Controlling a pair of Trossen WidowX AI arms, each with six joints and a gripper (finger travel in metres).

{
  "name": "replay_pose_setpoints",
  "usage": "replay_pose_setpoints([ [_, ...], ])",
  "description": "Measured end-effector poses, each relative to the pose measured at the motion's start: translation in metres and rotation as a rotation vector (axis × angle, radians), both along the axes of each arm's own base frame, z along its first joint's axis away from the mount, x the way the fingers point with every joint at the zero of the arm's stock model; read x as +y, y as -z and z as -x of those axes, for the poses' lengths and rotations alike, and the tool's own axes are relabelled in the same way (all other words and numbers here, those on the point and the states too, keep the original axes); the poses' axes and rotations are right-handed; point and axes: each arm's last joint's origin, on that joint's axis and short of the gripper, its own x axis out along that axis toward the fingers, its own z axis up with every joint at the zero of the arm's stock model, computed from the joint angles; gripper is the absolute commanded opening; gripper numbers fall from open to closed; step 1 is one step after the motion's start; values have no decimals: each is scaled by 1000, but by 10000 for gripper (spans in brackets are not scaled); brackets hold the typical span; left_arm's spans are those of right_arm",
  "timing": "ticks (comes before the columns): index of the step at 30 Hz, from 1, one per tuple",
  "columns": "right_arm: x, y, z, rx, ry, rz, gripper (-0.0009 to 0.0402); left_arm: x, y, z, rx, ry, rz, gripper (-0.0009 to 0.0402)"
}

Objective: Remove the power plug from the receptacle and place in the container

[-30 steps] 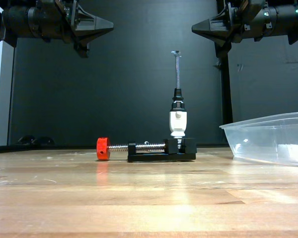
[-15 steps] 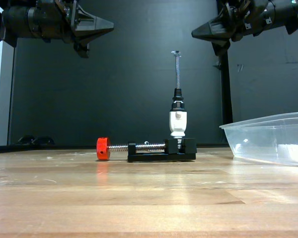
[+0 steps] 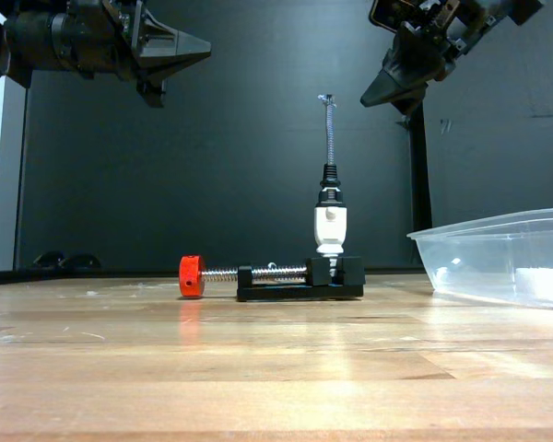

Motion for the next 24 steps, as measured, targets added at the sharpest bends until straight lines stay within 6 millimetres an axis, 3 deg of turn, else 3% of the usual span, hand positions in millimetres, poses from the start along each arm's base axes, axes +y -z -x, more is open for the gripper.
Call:
replay_pose_setpoints([
  [12,13,16,-31,272,-2,-10,6,0,0,0,0,0,0,0],
  [16,17,17,-36,319,-12,-4,48,0,0,0,0,0,0,0],
  [24,20,17,-47,358,-16,0,172,0,0,0,0,0,0,0],
])
